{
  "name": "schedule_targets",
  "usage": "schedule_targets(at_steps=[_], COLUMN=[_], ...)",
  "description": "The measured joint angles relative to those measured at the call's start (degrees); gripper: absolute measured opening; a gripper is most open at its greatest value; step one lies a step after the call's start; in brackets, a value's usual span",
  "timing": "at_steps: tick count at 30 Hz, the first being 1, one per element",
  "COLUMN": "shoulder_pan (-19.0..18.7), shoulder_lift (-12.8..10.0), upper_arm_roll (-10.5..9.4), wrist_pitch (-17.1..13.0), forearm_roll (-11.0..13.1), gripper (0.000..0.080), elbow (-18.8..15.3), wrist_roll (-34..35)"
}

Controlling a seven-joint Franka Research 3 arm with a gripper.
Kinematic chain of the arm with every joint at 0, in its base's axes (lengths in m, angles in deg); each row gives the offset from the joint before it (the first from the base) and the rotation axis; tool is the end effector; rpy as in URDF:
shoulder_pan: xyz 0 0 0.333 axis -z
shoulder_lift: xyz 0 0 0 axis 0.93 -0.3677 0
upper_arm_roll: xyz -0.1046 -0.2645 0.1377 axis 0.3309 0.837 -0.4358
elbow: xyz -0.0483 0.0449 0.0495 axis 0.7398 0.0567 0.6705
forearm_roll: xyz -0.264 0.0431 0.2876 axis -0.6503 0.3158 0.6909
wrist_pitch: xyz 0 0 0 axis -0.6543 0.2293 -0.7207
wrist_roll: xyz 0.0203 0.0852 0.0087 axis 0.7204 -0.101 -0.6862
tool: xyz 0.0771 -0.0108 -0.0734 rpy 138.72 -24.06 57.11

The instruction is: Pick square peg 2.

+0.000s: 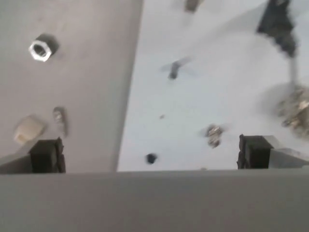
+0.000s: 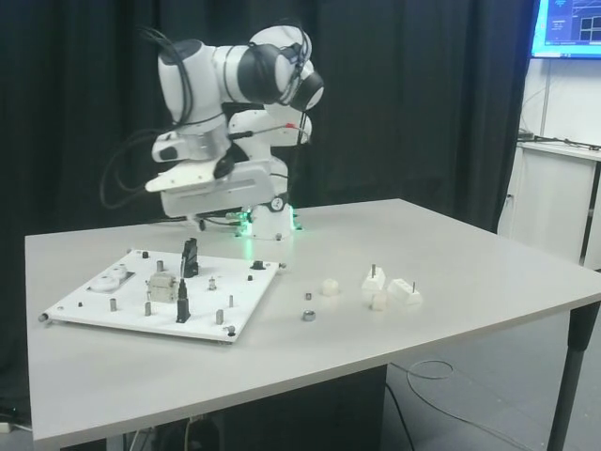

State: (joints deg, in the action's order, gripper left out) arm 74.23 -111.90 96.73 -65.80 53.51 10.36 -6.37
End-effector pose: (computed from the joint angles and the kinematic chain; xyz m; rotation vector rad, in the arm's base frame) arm 0.5847 -0.3860 0.3800 -2.4502 1.6900 0.5063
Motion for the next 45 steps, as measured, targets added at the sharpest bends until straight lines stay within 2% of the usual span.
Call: schedule_targets(at_steps=[11, 18, 22, 29, 36, 45], shoulder_pan=[-7.07, -11.34, -13.24, -15.63, -18.05, -22.25], shoulder_lift=[3.43, 5.65, 7.23, 10.90, 15.38, 20.71], upper_arm_roll=[-0.05, -0.39, -1.52, -5.07, -8.93, -11.55], wrist_pitch=[0.95, -0.21, -1.54, -4.99, -10.12, -18.35], forearm_roll=[-2.60, -4.67, -6.06, -8.30, -10.32, -12.48], gripper=[0.0800, 0.0800, 0.0800, 0.0800, 0.0800, 0.0800], elbow=[-6.48, -10.52, -12.89, -18.04, -24.66, -33.26], wrist_roll=[5.77, 9.10, 11.25, 16.10, 21.64, 29.35])
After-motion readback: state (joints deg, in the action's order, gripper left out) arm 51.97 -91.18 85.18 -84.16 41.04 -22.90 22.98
